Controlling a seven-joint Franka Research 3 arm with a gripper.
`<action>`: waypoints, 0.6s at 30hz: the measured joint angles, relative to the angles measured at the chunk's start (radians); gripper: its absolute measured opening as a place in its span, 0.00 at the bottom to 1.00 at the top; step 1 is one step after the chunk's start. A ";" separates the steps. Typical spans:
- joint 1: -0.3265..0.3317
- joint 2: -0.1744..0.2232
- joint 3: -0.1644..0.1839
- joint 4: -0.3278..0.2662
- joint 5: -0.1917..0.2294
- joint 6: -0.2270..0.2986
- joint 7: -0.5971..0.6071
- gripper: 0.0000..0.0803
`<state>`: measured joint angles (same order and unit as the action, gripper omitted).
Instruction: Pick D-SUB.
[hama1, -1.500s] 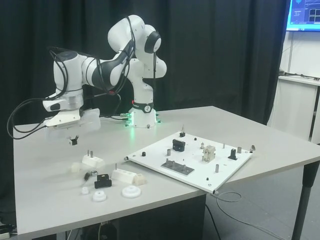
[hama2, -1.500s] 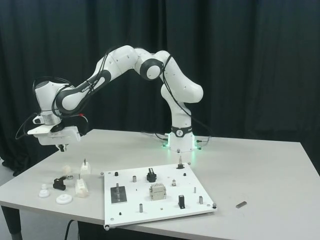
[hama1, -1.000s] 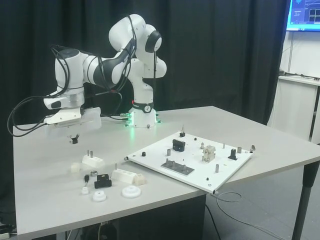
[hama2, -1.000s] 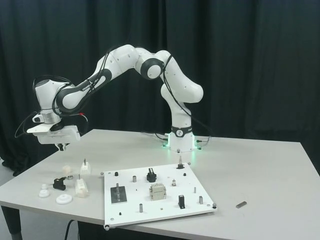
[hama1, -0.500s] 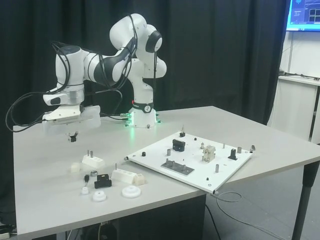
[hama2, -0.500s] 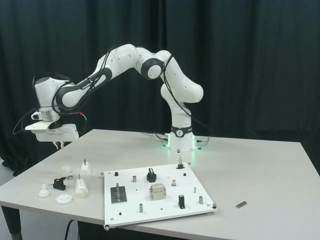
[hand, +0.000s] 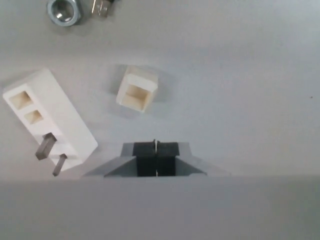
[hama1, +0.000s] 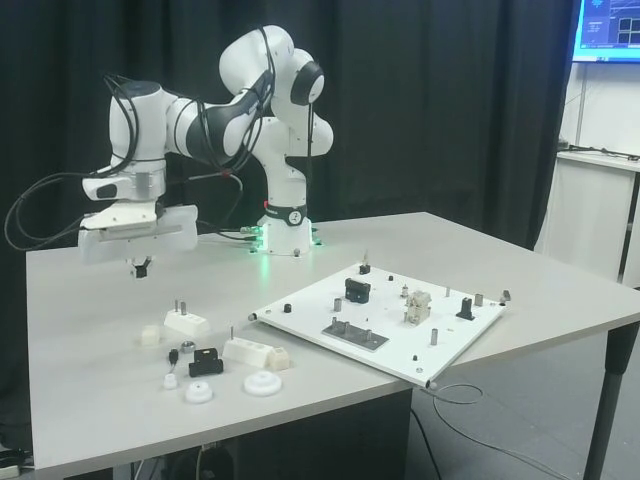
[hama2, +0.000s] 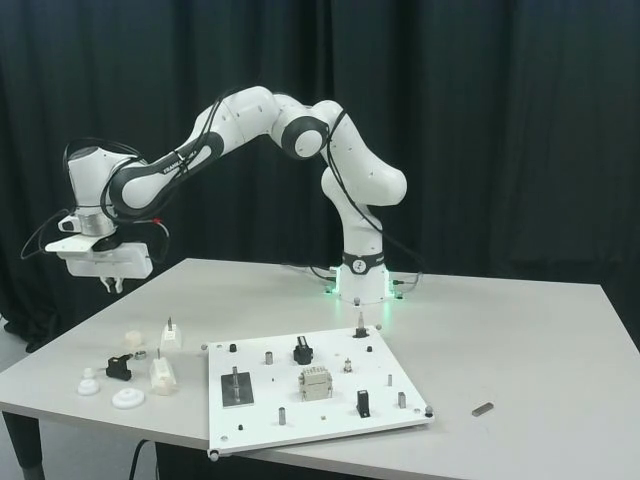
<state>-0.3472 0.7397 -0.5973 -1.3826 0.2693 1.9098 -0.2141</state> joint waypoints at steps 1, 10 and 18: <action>0.000 -0.001 0.000 0.001 0.001 0.000 0.002 0.00; 0.003 -0.017 0.000 0.008 0.021 -0.003 0.012 0.00; 0.009 -0.035 -0.001 0.008 0.027 -0.011 0.017 0.00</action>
<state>-0.3386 0.7047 -0.5980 -1.3743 0.2962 1.8990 -0.1971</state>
